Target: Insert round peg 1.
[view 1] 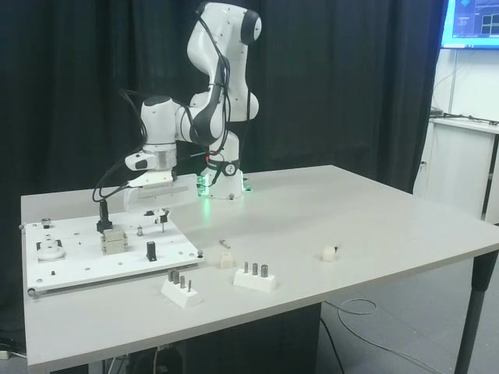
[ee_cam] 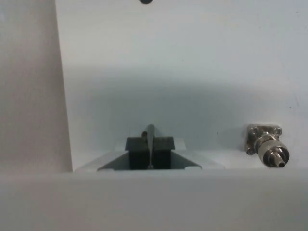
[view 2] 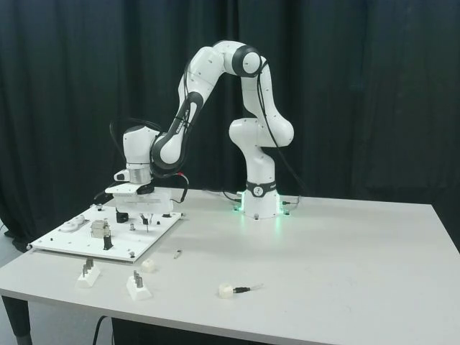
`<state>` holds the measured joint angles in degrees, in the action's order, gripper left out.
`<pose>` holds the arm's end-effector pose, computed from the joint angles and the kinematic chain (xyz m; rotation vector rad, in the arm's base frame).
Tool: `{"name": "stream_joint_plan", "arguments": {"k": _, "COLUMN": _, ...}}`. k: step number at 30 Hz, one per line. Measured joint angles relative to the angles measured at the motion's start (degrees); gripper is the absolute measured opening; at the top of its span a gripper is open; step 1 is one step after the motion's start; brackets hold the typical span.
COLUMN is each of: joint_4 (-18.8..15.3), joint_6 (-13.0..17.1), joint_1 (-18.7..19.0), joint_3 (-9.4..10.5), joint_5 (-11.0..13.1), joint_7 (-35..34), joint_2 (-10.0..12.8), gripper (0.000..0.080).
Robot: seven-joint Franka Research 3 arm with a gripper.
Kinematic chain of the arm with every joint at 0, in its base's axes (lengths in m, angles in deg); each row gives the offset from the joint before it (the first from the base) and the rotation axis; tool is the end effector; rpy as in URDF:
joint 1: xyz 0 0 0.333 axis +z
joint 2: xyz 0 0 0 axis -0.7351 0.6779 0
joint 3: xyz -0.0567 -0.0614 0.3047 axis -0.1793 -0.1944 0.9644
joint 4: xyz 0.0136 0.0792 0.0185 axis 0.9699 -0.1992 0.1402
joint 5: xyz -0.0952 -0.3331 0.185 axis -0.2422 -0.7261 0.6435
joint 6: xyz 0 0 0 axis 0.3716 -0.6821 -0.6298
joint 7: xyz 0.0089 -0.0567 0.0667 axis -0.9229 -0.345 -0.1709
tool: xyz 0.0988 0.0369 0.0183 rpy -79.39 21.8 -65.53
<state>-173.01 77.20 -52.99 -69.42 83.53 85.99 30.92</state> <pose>0.3553 -0.3495 0.2262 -2.9002 1.1579 0.0469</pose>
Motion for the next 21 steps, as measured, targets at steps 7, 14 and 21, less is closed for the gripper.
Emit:
{"name": "stream_joint_plan", "arguments": {"k": 7, "joint_4": 0.0, "joint_6": 0.0, "joint_1": 0.0, "joint_3": -0.01, "joint_5": 0.0, "joint_7": 0.0, "joint_2": 0.0, "gripper": 0.0016}}
{"name": "stream_joint_plan", "arguments": {"k": 14, "joint_4": -0.2, "joint_6": -0.1, "joint_1": 0.0, "joint_3": -0.06, "joint_5": 0.0, "joint_7": 0.0, "joint_2": -0.1, "gripper": 0.0016}}
{"name": "stream_joint_plan", "arguments": {"k": 21, "joint_4": -0.8, "joint_6": -0.1, "joint_1": 0.0, "joint_3": -0.21, "joint_5": -0.2, "joint_7": 0.0, "joint_2": -0.6, "gripper": 0.0016}}
